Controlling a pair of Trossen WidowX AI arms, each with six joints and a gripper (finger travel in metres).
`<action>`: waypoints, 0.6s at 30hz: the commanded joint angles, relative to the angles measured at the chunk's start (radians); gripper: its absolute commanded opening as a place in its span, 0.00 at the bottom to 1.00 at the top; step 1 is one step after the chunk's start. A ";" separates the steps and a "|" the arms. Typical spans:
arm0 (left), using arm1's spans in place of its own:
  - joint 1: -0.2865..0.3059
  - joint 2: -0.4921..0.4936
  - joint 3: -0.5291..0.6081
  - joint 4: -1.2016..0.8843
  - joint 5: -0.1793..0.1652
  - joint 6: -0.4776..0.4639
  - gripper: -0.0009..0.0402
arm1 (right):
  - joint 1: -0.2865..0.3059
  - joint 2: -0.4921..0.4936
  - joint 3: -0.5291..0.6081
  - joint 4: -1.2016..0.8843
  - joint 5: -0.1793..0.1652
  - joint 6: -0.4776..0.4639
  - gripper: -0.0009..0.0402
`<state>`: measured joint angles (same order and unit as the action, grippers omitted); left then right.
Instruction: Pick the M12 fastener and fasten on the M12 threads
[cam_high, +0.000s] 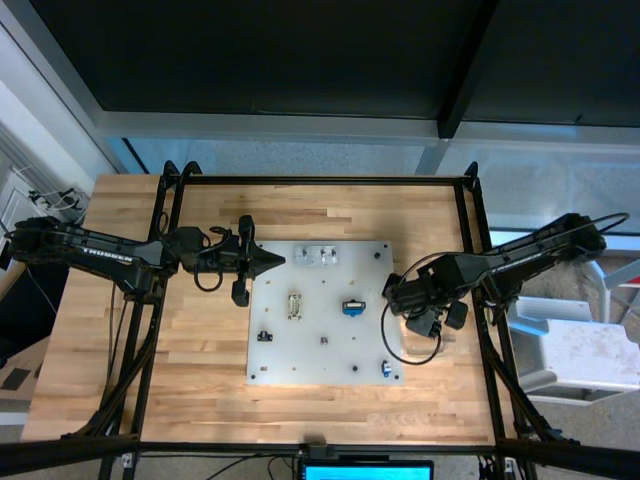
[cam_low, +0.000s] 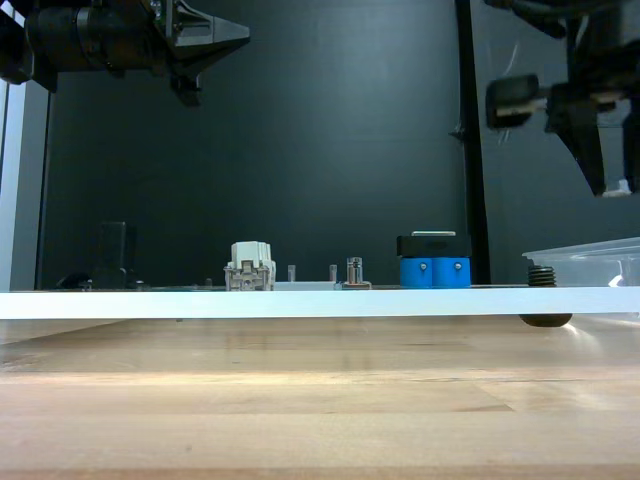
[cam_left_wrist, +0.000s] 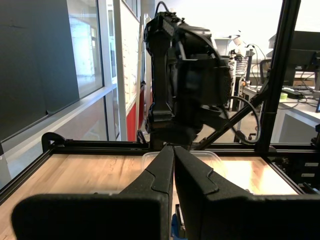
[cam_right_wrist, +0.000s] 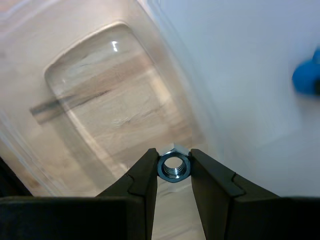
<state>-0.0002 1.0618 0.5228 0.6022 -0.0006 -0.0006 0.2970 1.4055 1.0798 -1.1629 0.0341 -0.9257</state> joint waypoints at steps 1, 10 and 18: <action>0.000 0.000 0.000 0.000 0.000 0.000 0.02 | 0.019 0.066 0.070 -0.005 0.000 -0.040 0.02; 0.000 0.000 0.000 0.000 0.000 0.000 0.02 | 0.081 0.257 0.262 -0.010 0.001 -0.097 0.02; 0.000 0.000 0.000 0.000 0.000 0.000 0.02 | 0.137 0.415 0.418 -0.010 0.001 -0.109 0.02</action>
<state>-0.0002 1.0618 0.5228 0.6022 -0.0006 -0.0006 0.4274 1.7977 1.4742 -1.1732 0.0349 -1.0351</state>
